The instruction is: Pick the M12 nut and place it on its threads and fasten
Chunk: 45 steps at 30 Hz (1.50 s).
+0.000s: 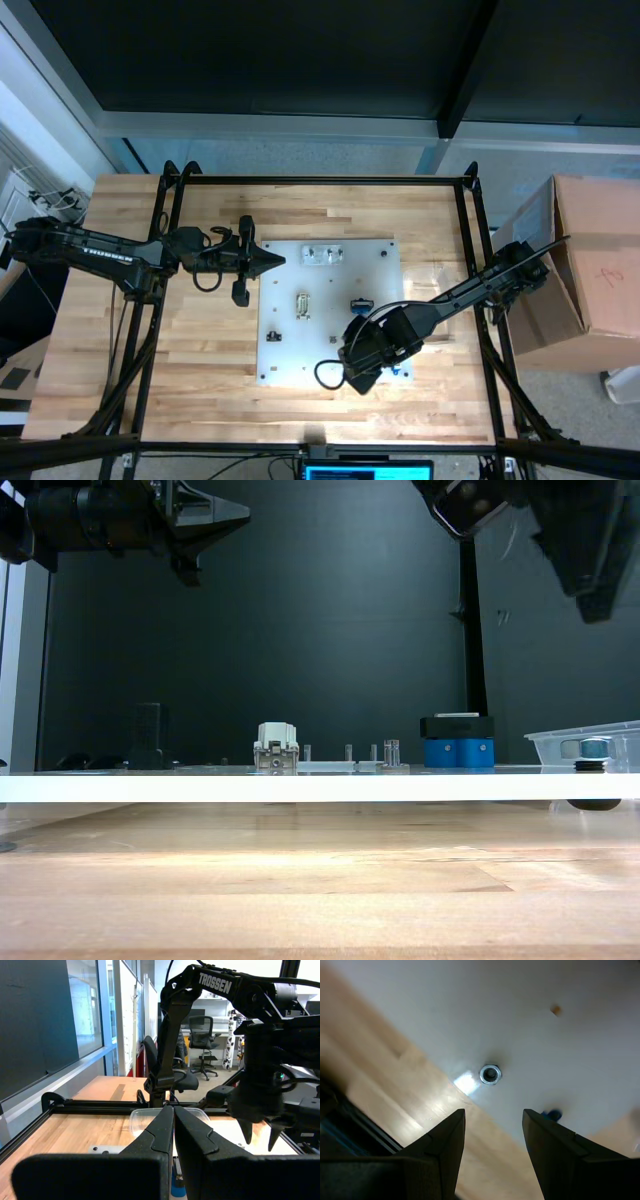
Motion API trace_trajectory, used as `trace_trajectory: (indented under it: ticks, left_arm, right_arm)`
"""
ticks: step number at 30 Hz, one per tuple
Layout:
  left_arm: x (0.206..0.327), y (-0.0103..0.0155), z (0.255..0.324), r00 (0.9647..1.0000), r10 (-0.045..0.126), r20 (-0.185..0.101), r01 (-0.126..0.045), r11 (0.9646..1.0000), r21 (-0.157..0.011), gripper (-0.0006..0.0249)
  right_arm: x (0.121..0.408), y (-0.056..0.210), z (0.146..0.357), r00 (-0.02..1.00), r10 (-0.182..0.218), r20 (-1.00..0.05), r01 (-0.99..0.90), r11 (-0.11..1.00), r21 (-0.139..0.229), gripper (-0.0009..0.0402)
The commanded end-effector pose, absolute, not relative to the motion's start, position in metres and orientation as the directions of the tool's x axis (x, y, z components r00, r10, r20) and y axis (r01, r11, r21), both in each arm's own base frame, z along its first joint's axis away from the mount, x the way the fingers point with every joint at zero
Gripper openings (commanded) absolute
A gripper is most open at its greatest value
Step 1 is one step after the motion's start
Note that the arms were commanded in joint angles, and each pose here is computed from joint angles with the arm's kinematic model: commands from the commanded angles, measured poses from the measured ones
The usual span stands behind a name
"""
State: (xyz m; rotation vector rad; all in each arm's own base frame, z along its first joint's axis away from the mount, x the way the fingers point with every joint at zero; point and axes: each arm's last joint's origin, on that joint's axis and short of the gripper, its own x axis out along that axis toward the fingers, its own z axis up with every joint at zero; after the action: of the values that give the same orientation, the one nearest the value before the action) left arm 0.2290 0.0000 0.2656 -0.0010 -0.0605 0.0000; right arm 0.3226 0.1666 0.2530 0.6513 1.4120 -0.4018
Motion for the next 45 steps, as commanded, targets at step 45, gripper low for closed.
trace_trajectory:
  ticks: [45]
  left_arm:
    - [0.229, 0.0, 0.2656, 0.9982, 0.0, 0.06, 0.0, 1.0, -0.001, 0.0]
  right_arm:
    - [0.317, 0.16, 0.248, 0.227, 0.048, -0.973, -0.107, 0.994, 0.024, 0.0]
